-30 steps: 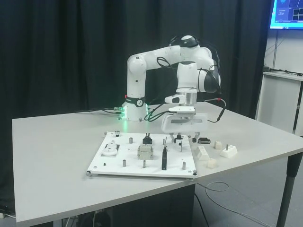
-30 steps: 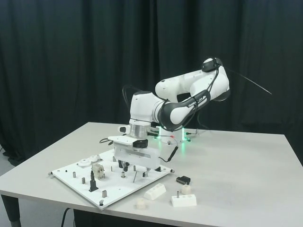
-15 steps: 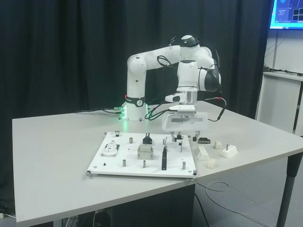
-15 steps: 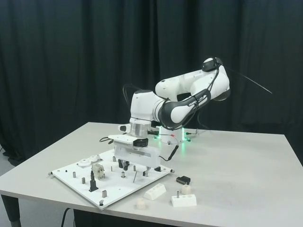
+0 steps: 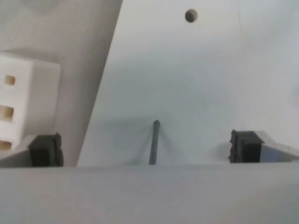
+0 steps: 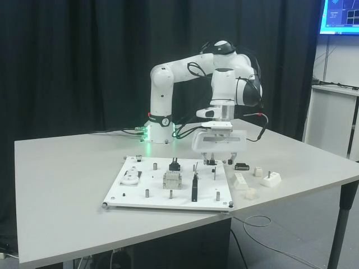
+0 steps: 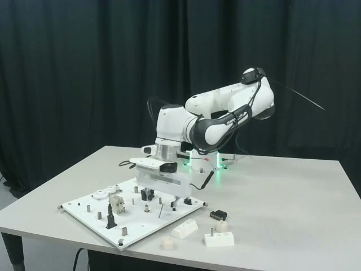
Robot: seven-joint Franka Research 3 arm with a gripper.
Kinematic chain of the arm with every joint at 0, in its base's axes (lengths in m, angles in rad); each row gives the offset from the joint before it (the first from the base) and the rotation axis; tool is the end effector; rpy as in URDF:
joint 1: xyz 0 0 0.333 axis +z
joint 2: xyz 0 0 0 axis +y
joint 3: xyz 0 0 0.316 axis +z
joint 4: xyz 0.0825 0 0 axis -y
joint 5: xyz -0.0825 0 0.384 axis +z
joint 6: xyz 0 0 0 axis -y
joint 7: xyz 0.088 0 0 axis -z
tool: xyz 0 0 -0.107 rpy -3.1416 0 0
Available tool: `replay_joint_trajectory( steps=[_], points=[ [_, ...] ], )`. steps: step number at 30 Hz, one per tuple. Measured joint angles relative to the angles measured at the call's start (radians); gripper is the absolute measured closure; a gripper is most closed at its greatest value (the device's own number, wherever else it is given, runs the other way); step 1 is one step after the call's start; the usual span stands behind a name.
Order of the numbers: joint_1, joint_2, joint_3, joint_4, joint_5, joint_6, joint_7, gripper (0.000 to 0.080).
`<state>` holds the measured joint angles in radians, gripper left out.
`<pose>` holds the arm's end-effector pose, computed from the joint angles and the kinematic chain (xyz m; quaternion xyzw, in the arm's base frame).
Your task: Insert round peg 1.
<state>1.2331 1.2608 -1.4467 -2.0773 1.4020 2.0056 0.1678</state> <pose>0.5746 -0.0266 0.2512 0.8782 -0.4692 0.0931 0.0058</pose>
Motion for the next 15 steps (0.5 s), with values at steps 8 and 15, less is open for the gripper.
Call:
replay_joint_trajectory(
  steps=[8, 15],
  points=[
    [0.012, 0.000, -0.012, -0.012, 0.000, -0.009, 0.000, 0.0003],
    [0.017, 0.000, -0.014, -0.016, 0.000, -0.009, 0.000, 0.0003]
  ],
)
